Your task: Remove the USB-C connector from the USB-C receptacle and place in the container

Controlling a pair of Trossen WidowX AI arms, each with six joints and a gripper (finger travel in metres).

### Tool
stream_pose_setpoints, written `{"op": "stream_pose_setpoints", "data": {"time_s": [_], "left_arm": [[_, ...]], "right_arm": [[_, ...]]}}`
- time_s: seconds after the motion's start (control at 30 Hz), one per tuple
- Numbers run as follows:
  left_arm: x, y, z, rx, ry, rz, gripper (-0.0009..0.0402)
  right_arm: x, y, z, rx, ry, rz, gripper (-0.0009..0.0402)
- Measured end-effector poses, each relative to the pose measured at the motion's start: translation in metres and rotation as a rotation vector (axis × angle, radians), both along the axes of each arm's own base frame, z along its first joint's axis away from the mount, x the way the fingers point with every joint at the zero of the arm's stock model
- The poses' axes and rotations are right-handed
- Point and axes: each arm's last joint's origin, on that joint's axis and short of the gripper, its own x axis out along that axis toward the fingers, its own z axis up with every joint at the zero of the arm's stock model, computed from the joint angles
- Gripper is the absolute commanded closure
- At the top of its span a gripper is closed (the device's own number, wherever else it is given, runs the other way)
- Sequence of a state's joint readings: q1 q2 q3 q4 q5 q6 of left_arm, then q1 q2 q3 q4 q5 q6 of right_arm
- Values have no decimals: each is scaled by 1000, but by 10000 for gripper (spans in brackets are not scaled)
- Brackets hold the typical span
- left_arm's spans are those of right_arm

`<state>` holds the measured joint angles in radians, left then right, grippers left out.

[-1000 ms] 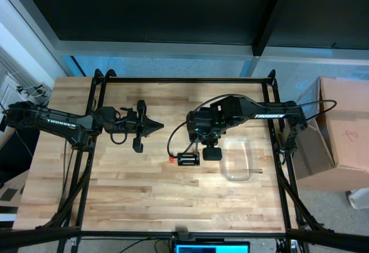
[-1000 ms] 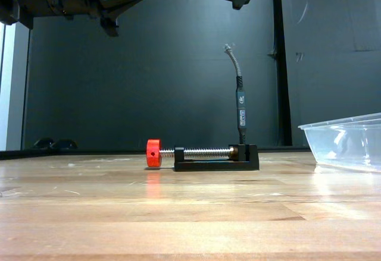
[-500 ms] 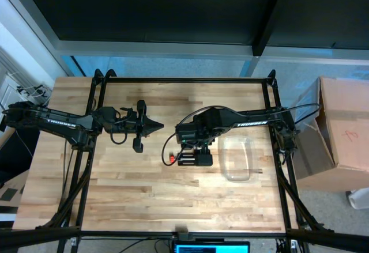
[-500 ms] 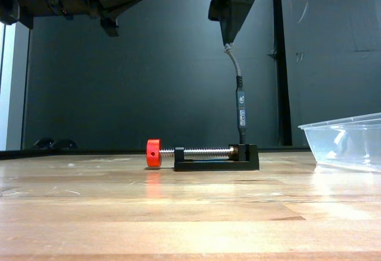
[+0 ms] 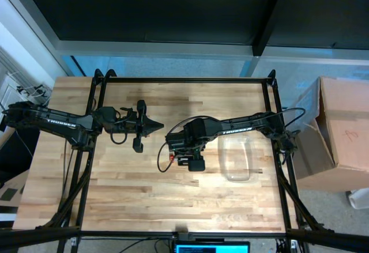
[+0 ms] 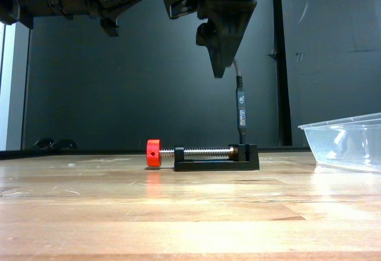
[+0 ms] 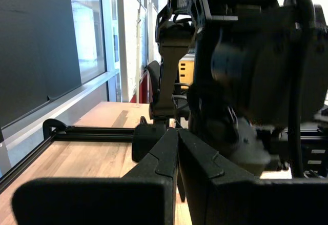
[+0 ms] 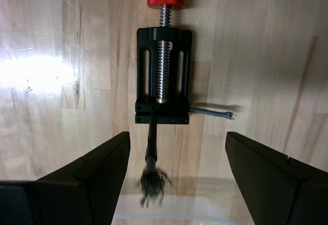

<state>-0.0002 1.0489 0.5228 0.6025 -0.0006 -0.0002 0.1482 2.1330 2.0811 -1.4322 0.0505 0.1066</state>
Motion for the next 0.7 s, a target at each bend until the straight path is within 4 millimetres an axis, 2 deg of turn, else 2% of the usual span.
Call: {"op": "stream_pose_setpoints", "data": {"time_s": [0.7], "left_arm": [[0, 0, 0, 0, 0, 0, 393]], "right_arm": [[7, 2, -53, 31, -17, 2, 144]]}}
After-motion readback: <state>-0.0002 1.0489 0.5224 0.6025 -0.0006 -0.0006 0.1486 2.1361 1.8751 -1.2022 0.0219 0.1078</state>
